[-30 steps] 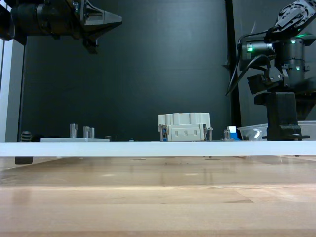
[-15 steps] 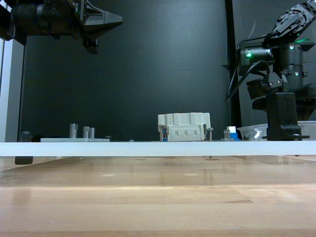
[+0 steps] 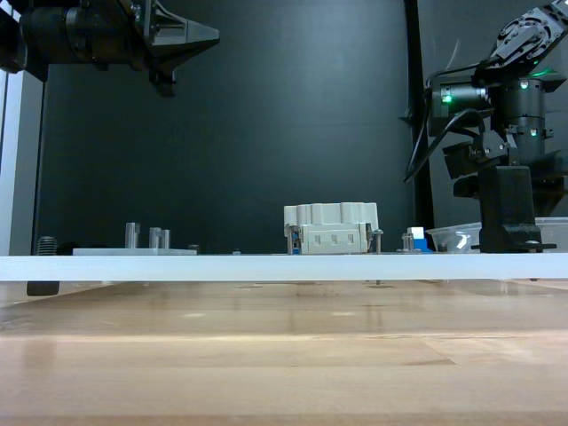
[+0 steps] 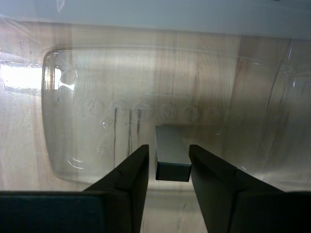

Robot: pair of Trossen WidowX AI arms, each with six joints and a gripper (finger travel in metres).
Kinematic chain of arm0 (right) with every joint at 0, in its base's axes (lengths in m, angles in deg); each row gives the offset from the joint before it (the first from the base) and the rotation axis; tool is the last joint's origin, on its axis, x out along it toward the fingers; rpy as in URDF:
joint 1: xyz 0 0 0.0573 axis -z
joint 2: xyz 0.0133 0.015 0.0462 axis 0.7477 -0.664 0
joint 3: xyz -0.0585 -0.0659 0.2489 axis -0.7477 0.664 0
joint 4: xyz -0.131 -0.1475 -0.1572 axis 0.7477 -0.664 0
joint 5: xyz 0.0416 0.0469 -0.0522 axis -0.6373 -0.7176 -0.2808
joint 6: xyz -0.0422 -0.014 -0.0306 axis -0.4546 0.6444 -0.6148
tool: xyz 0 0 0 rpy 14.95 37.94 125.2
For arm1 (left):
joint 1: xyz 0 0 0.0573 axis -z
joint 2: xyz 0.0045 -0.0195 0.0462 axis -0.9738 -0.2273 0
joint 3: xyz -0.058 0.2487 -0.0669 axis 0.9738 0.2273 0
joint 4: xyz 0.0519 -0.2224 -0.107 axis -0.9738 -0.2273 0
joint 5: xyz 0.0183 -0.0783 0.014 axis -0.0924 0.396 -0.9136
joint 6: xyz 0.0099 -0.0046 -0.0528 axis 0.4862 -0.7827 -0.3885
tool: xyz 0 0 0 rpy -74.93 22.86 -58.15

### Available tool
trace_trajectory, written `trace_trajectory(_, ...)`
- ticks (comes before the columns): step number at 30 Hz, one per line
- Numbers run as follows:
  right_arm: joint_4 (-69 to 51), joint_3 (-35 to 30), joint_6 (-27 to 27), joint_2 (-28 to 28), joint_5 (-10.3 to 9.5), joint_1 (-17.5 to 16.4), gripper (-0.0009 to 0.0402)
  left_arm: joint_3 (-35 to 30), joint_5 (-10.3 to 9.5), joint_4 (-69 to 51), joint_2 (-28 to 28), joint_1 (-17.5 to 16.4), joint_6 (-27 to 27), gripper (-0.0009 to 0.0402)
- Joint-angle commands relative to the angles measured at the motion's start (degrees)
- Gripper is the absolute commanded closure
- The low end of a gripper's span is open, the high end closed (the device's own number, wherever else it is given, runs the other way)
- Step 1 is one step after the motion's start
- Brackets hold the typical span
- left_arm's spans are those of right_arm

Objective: Pick the 16mm bar and install on taskboard

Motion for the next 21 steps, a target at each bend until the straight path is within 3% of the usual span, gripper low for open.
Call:
trace_trajectory(1,0.0,0.0,0.0,0.0,0.04,0.0,0.0314,0.0,0.00,0.0,0.0,0.0,0.0,0.0393)
trace_trajectory(13,0.0,0.0,0.0,0.0,0.09,0.0,0.0385,0.0,0.00,0.0,0.0,0.0,0.0,0.0393)
trace_trajectory(21,-3.4,-2.9,-0.1,0.2,0.04,0.0,0.0388,0.0,0.00,0.0,0.0,0.0,0.0,0.0393)
